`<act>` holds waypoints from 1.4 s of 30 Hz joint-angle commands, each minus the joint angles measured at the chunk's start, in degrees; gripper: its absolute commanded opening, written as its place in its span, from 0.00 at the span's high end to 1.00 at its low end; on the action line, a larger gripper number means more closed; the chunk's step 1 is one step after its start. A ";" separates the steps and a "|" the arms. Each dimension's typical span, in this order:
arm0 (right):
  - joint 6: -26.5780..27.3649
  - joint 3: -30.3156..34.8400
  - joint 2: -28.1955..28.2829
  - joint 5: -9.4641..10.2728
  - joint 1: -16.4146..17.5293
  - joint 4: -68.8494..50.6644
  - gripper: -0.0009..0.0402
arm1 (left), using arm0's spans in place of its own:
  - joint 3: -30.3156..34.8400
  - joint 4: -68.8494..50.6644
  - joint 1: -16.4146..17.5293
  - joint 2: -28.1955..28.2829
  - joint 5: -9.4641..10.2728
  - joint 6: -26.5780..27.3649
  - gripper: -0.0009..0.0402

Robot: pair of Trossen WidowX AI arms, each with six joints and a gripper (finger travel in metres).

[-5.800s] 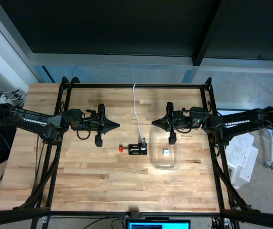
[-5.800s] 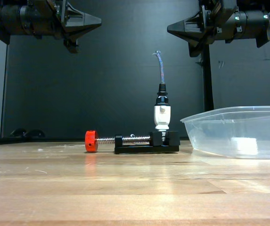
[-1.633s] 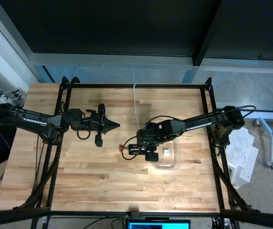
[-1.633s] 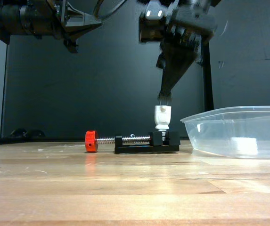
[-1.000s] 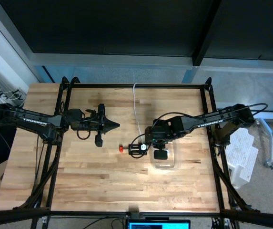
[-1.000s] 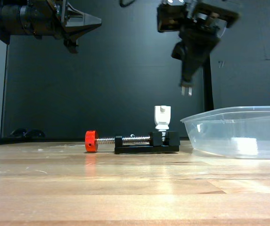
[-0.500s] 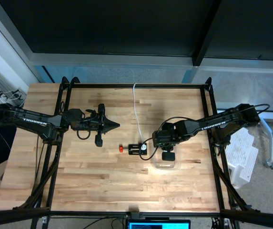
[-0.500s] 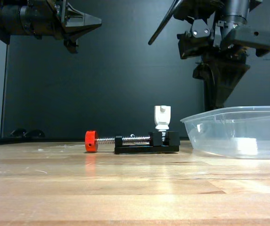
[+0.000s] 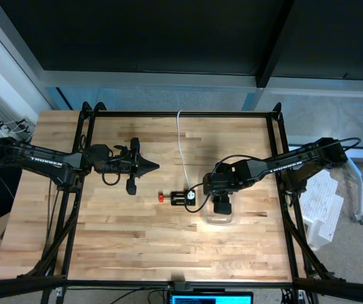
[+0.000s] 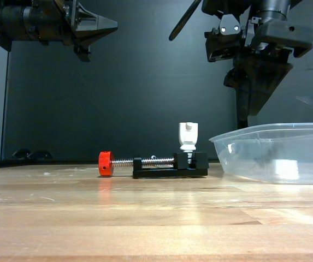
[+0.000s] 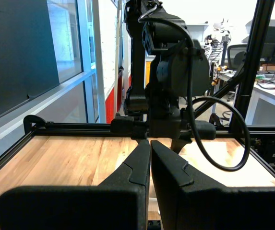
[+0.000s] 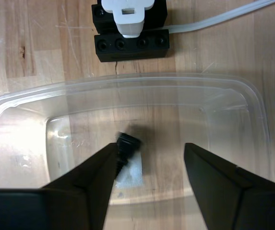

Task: Remove the power plug from the receptacle and place in the container

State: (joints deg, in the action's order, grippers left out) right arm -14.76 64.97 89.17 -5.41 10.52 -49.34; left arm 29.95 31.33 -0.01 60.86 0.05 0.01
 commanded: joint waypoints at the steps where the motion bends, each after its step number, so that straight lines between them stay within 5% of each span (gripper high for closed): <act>1: -0.02 0.33 -0.90 0.00 0.02 -0.15 0.40 | 0.00 0.02 0.00 0.00 -0.02 0.00 0.98; 11: 2.49 -0.15 -6.36 -0.04 -0.09 2.51 0.42 | 0.00 0.02 0.00 0.00 -0.02 0.00 0.98; 25: 13.27 -6.10 -18.73 -0.52 -6.23 25.22 0.99 | 0.00 0.02 0.00 0.00 0.00 0.00 0.98; 42: 13.79 -22.43 -26.97 0.81 -11.10 61.24 0.98 | 0.00 0.02 0.02 0.00 -0.02 -0.02 0.98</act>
